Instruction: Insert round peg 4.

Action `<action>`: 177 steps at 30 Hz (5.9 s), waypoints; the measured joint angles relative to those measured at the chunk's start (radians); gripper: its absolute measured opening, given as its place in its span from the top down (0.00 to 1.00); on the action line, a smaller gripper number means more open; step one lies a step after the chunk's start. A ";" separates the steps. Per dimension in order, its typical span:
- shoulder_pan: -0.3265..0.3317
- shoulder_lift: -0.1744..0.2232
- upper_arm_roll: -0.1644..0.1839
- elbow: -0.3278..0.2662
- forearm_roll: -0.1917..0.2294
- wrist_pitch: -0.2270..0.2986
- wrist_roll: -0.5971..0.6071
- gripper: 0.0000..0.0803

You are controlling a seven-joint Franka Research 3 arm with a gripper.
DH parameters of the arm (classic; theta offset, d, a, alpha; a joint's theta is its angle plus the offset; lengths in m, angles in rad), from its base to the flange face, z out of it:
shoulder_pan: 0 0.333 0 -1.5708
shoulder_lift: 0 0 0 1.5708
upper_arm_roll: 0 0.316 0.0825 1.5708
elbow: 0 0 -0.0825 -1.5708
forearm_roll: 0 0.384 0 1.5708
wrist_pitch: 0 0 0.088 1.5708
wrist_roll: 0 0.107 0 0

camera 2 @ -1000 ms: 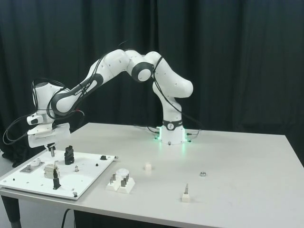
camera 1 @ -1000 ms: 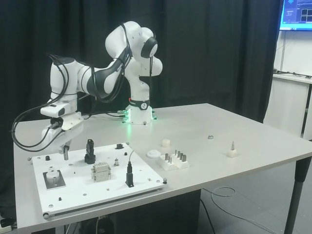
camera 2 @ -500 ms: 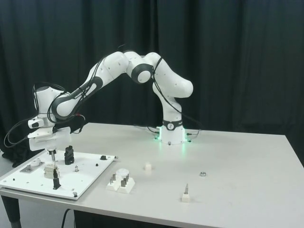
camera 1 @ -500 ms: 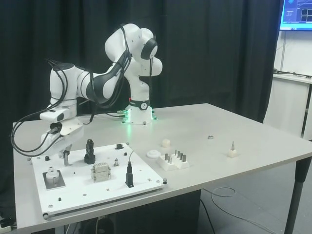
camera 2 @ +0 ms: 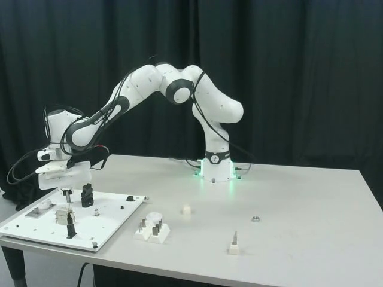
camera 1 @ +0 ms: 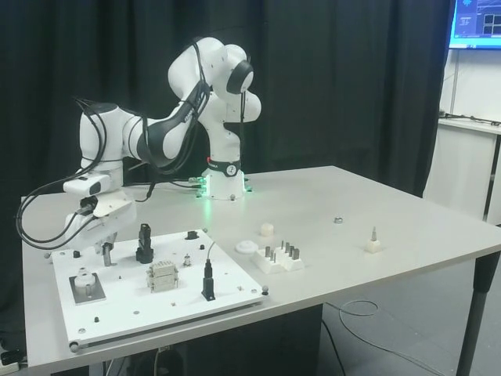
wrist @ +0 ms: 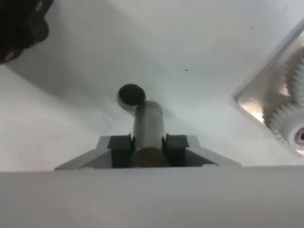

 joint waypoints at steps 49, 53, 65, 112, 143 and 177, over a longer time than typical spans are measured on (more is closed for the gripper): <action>0.052 -0.060 0.000 -0.122 0.009 0.108 0.000 0.81; 0.053 -0.060 0.001 -0.124 0.010 0.120 0.000 0.81; 0.053 -0.060 0.004 -0.132 0.012 0.157 0.000 0.81; 0.052 -0.071 0.002 -0.150 0.012 0.149 0.017 0.81; 0.054 -0.071 0.002 -0.156 0.012 0.154 0.021 0.81; 0.053 -0.071 0.011 -0.155 0.012 0.171 0.022 0.81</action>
